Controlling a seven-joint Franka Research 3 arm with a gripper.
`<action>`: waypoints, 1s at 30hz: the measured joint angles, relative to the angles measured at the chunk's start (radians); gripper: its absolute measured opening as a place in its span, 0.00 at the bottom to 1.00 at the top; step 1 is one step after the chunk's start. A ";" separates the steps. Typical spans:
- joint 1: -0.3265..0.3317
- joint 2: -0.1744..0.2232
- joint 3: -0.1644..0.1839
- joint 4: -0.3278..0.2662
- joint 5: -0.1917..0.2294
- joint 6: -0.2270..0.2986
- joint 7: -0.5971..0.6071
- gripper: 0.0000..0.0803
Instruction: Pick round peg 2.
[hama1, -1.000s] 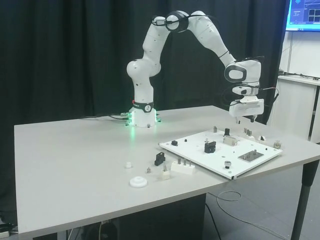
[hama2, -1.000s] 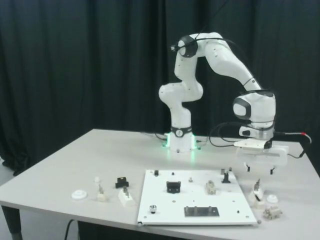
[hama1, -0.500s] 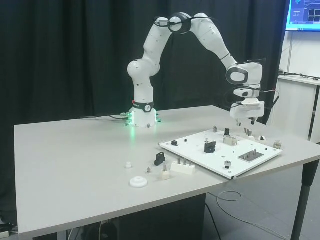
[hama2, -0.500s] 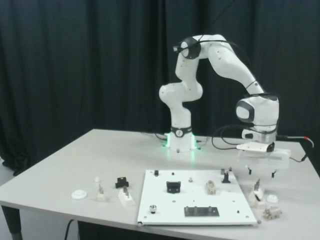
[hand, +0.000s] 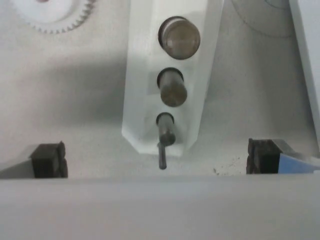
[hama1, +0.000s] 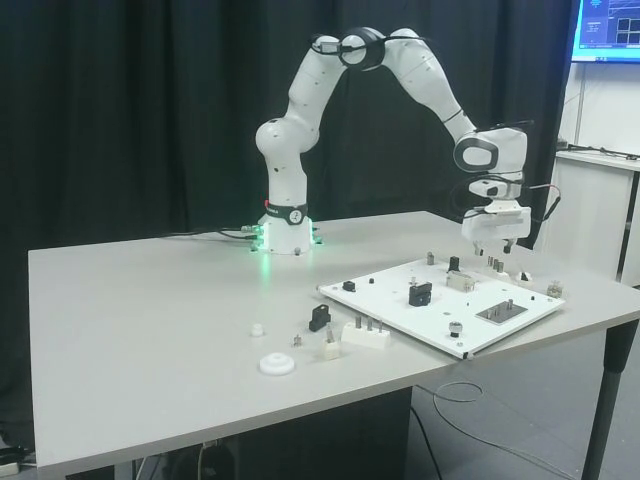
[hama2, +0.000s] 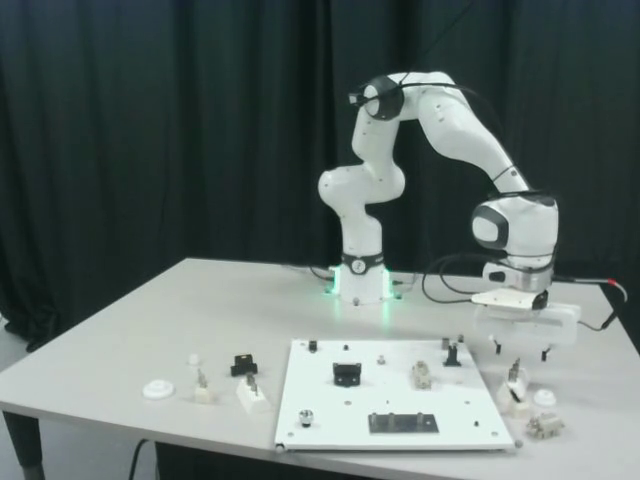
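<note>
A white peg holder (hand: 167, 65) carries three upright round pegs in a row: a thick one (hand: 179, 38), a middle one (hand: 172, 91) and a thin one (hand: 165, 136). My gripper (hand: 155, 159) hangs above the thin-peg end of the holder, open, with its black fingertips (hand: 48, 160) wide apart and nothing between them. In the room views the gripper (hama1: 492, 238) (hama2: 520, 350) hovers just over the holder (hama1: 497, 265) (hama2: 514, 385), which stands on the table beside the white board (hama1: 440, 300).
A white gear (hand: 50, 12) (hama2: 545, 397) lies by the holder, and a small fitting (hama2: 545, 426) sits near the table's front edge. The board (hama2: 390, 400) bears several black and grey parts. Loose parts lie beyond its other side: a white gear (hama1: 277, 365), a black piece (hama1: 319, 318), a white block (hama1: 365, 335).
The arm has carried the gripper a little further out past the board's edge and slightly lower, over the peg holder. Nothing on the table has moved.
</note>
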 joint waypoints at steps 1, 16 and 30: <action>0.000 0.002 -0.001 0.001 0.000 0.000 -0.001 1.00; 0.000 0.023 -0.011 0.015 0.000 0.000 -0.027 1.00; 0.001 0.042 -0.013 0.023 0.000 0.000 -0.041 1.00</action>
